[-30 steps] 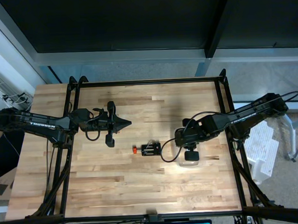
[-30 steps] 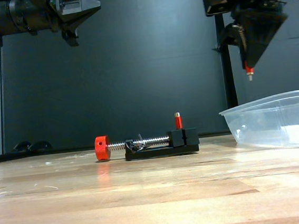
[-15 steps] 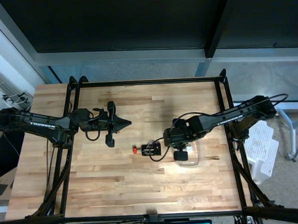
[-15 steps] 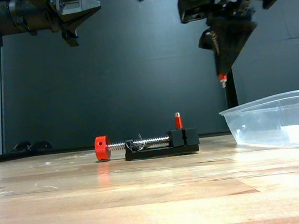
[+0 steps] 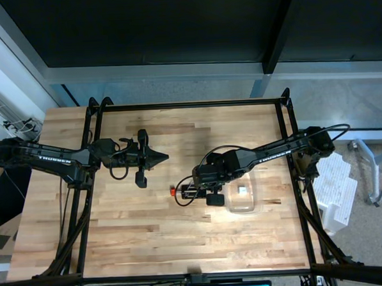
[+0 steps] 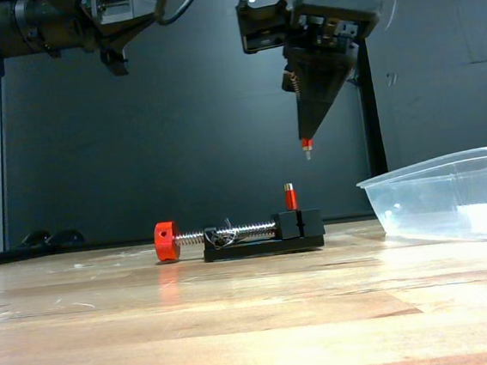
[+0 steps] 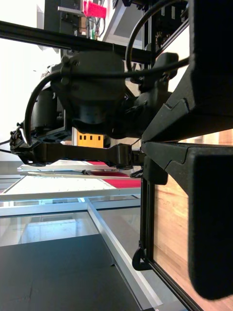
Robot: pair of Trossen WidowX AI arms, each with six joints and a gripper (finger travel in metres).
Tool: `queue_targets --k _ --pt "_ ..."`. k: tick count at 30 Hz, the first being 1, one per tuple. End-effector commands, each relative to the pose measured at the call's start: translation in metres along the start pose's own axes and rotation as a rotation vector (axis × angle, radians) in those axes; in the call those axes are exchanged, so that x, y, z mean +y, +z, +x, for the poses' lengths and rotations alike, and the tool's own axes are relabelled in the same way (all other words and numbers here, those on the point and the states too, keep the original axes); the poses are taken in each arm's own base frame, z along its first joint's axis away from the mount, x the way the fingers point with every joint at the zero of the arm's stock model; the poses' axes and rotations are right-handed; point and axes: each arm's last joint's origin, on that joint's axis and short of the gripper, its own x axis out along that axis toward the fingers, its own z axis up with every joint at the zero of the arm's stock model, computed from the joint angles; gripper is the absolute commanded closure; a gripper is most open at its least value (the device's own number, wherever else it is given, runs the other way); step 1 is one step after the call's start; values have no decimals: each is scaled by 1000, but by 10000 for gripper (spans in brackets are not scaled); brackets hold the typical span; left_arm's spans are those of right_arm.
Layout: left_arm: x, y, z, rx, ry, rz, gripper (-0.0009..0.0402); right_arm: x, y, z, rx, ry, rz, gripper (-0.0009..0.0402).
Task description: Pick the RCA connector and install on taskboard
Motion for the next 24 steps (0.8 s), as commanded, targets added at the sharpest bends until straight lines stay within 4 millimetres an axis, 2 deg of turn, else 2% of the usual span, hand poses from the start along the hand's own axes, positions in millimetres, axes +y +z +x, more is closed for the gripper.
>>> queue_targets --k 1,18,24 --pt "0 0 0 0 0 0 393 1 5 4 2 0 2 375" --pt "0 0 0 0 0 0 393 3 10 9 -37 8 7 375" --pt "0 0 0 0 0 0 393 5 12 20 -36 7 6 375"
